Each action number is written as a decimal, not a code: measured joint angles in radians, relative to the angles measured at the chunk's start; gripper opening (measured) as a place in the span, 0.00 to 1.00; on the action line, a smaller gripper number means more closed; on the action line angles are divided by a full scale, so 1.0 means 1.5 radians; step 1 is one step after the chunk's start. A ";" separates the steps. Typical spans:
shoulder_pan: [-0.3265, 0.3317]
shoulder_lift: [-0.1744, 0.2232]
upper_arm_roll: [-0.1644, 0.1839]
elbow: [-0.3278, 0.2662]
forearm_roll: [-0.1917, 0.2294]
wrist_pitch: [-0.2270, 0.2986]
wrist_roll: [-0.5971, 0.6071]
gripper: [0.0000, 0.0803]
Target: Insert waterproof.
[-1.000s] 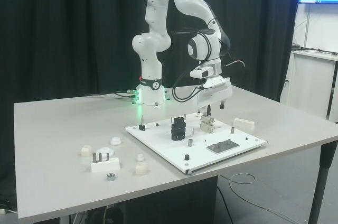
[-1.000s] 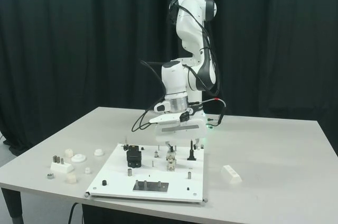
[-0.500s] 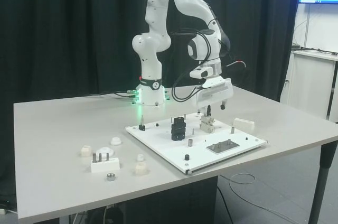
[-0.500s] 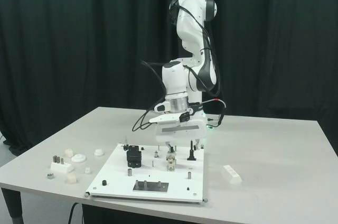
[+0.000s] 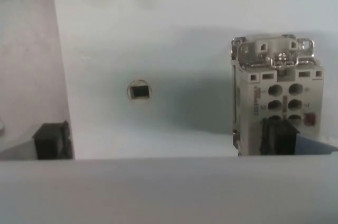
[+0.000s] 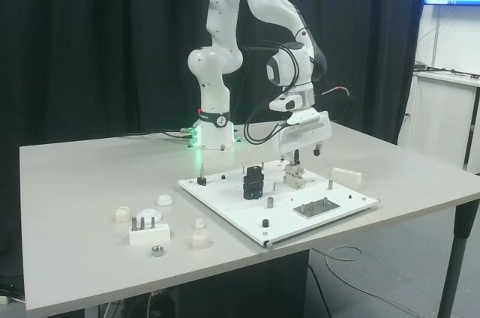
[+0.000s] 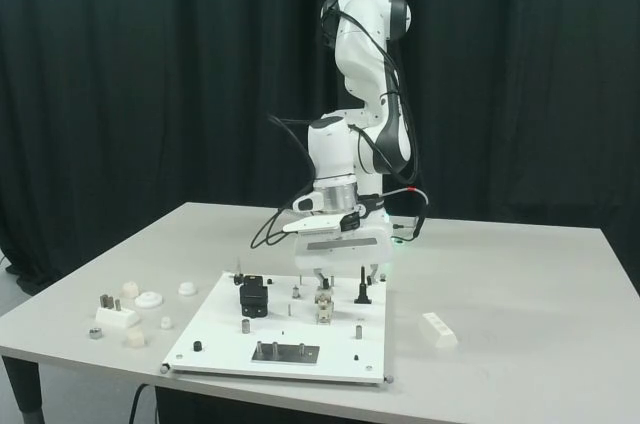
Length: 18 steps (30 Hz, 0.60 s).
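The white arm point(image 6: 247, 18) stands at the back of the grey worktop point(image 6: 82, 183); it bends down over a white board point(image 6: 330, 217) that lies flat on the worktop. The end effector point(image 6: 296, 159) hangs right over a small grey plug block point(image 6: 293, 176) on the board; in the wrist view this block point(image 5: 274, 102) has round holes in its face and a metal clip at one end; a black finger point(image 5: 277, 135) sits in front of it. I cannot tell if the fingers are apart, together, or holding something. A black block point(image 6: 254, 182) stands on the board just beside the plug block; a grey plate with two pegs point(image 6: 316, 208) lies nearer the board's front edge. A small white piece point(image 7: 438, 329) lies on the worktop off the board; more small white parts point(image 6: 150, 232) lie well apart on the other side.
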 joint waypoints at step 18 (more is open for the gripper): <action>0.000 0.000 0.002 -0.004 0.003 0.010 0.000 1.00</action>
